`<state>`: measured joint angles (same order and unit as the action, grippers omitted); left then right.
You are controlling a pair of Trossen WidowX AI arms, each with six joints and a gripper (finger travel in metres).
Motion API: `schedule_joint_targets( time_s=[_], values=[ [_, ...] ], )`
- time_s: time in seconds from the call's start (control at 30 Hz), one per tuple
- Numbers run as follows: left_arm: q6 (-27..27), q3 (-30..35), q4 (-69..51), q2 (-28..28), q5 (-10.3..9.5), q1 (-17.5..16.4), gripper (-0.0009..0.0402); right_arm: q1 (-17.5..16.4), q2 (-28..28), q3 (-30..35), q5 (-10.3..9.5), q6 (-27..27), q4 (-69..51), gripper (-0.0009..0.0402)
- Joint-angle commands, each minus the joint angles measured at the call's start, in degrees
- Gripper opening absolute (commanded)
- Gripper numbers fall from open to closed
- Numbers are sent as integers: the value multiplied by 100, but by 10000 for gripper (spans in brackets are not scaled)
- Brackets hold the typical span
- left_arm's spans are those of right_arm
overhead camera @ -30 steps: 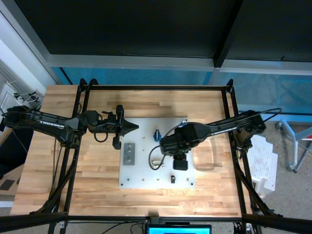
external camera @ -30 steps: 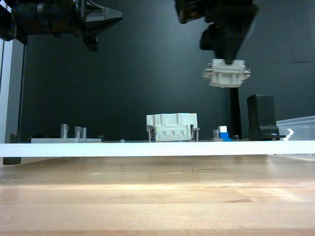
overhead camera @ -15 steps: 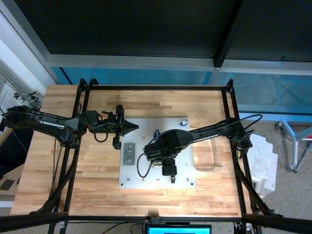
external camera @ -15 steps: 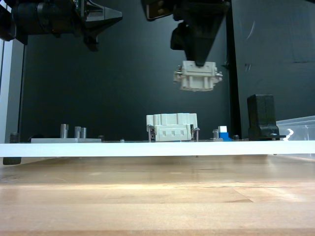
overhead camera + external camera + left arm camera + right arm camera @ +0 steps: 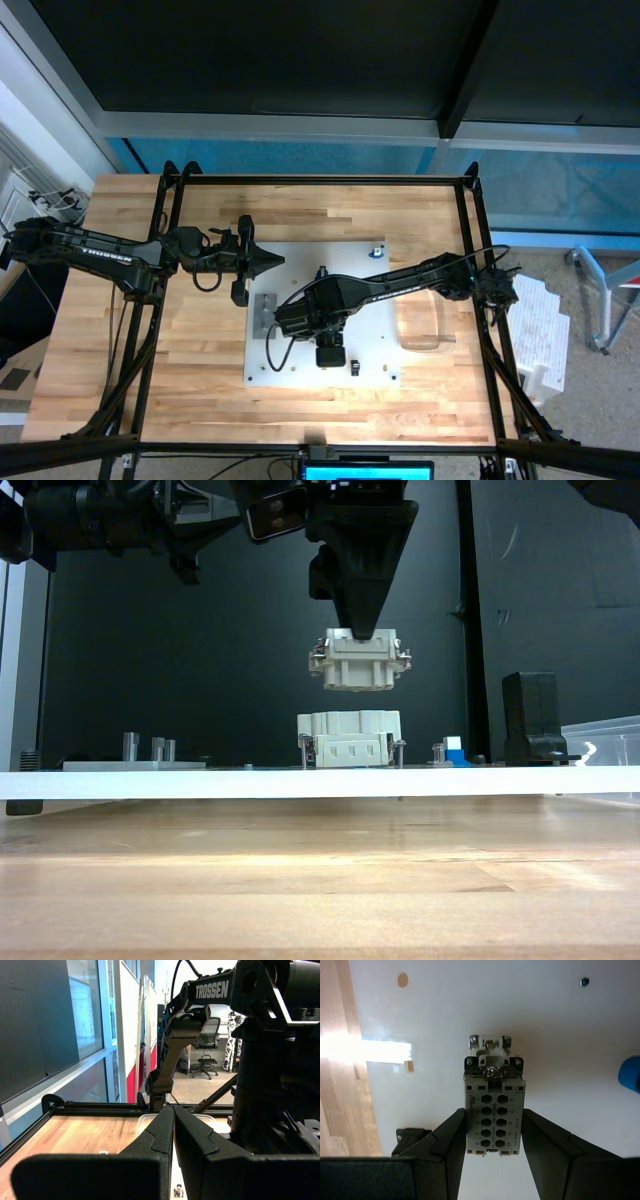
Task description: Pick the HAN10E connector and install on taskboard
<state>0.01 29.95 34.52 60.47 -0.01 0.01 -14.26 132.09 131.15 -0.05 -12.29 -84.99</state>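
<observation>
The left pincer hangs high over the far left corner of the taskboard, its two black fingers pressed together with only a hairline seam between them, holding nothing. Below it and toward the right pincer lies a grey metal block with short upright pins.

The right pincer points straight down over the middle of the board and grips the HAN10E connector by its two long sides. The connector is a pale moulded block with screws at its ends. Its long axis lies level, and its face with two rows of five round holes is turned up toward the wrist camera. Directly beneath it, with a clear gap of air between, sits the beige socket; the connector hangs a touch to the right of the socket's centre.

To the right of this pincer stand a blue knob, a black upright part and, off the board's edge, a clear plastic tray on the wooden table.
</observation>
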Motion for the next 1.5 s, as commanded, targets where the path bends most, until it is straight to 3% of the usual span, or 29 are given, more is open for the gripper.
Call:
schedule_joint_targets(
  time_s=[0.03,1.5],
  values=[
    [-2,0,0,2,0,0,1,4,68,35,4,-9,20,57],
    [-2,0,0,2,0,-2,1,-31,79,-225,48,-35,323,57]
  ],
)
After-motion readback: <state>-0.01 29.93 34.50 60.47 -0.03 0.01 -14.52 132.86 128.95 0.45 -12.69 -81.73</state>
